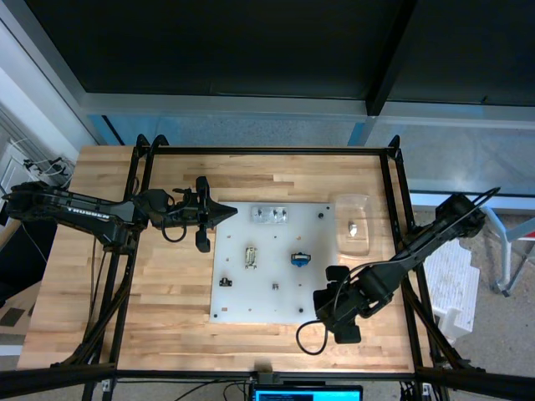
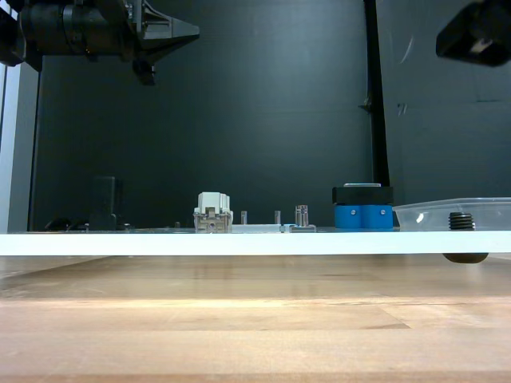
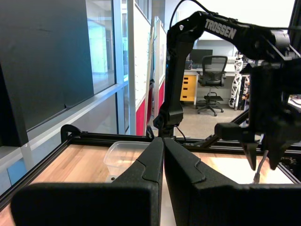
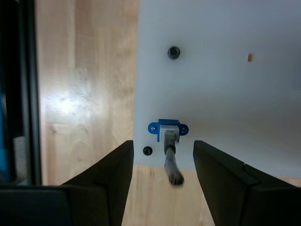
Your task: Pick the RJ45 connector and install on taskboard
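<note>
The taskboard (image 1: 251,301) is a white square panel lying in the middle of the table. In the right wrist view the RJ45 connector (image 4: 169,134), a small whitish plug with a short grey cable stub, sits in a blue socket (image 4: 168,127) on the taskboard (image 4: 225,94). My right gripper (image 4: 163,147) hovers above it, open, with nothing between its fingers. From the high view, the right gripper (image 1: 330,305) is over the board's near right corner. My left gripper (image 1: 226,214) hangs shut and empty above the board's far left edge.
A clear plastic tray (image 1: 353,224) holding a silver fitting (image 1: 354,226) stands right of the board. On the board are a grey-white connector (image 1: 250,256), a silver block (image 1: 270,215) and the blue socket (image 1: 300,259). A black frame (image 1: 267,151) rims the table.
</note>
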You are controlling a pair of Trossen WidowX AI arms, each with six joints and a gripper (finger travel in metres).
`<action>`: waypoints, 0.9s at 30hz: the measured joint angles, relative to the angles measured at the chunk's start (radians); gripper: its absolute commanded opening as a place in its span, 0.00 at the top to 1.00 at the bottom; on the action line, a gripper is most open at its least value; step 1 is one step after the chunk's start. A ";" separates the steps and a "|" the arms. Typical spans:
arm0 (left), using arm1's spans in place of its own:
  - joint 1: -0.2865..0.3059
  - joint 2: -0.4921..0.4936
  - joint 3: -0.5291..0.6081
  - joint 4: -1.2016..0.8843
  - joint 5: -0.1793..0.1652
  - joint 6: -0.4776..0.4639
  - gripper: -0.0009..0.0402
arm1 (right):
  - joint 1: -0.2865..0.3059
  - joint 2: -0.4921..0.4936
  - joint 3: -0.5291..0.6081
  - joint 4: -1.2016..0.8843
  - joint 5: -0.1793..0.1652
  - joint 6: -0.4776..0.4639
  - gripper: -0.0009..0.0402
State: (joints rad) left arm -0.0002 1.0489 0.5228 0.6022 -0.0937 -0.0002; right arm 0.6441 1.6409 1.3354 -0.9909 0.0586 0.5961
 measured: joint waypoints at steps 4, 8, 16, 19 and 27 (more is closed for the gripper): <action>0.000 0.000 0.000 0.000 0.000 0.000 0.98 | 0.000 -0.034 0.006 -0.001 0.000 0.000 0.50; 0.000 0.000 0.000 0.000 0.000 0.000 0.98 | 0.000 -0.065 0.007 -0.002 0.000 0.000 0.50; 0.000 0.000 0.000 0.000 0.000 0.000 0.98 | 0.001 -0.078 0.007 -0.002 -0.009 0.001 0.50; 0.000 0.000 0.000 0.000 0.000 0.000 0.98 | 0.002 -0.079 0.007 -0.002 -0.009 0.001 0.50; 0.000 0.000 0.000 0.000 0.000 0.000 0.98 | -0.021 -0.112 0.008 0.005 0.011 -0.008 0.50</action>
State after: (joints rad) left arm -0.0002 1.0489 0.5228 0.6022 -0.0937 -0.0002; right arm 0.6235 1.5291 1.3430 -0.9855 0.0696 0.5880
